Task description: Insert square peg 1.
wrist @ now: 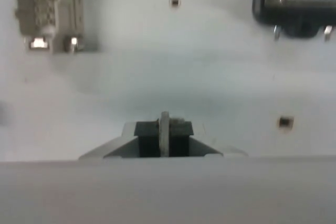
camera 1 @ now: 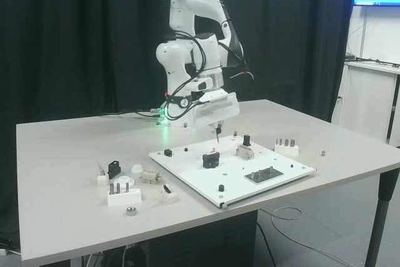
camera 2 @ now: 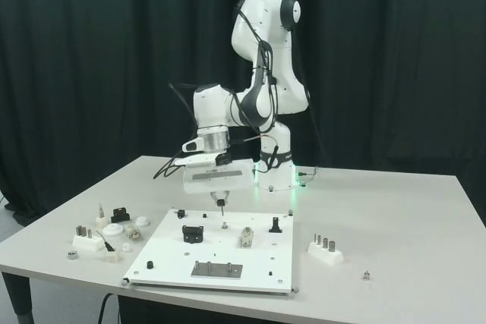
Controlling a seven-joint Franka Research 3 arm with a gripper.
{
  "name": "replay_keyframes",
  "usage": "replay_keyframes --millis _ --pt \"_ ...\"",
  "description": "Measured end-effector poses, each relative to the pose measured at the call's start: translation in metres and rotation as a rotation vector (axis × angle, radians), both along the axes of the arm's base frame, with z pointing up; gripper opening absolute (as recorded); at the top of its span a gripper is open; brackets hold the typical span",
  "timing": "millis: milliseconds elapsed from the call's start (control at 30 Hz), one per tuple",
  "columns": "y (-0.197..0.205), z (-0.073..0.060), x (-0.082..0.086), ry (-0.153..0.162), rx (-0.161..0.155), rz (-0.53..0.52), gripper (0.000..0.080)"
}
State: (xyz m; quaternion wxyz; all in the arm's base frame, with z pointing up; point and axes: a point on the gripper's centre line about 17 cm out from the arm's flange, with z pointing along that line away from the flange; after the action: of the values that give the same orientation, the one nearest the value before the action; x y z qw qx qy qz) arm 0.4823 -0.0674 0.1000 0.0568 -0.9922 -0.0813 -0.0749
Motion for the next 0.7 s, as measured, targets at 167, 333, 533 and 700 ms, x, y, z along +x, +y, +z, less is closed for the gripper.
replay_keyframes --millis 167,333,533,700 --pt "0.0 0.002 0.013 -0.037 -0.029 0.01 0.0035" --pt "-0.001 0.002 0.027 -0.067 -0.061 0.02 0.0035" --pt "-0.004 0.0 0.043 -0.095 -0.098 0.028 0.0035" --pt "-0.007 -0.003 0.051 -0.099 -0.117 0.034 0.0035"
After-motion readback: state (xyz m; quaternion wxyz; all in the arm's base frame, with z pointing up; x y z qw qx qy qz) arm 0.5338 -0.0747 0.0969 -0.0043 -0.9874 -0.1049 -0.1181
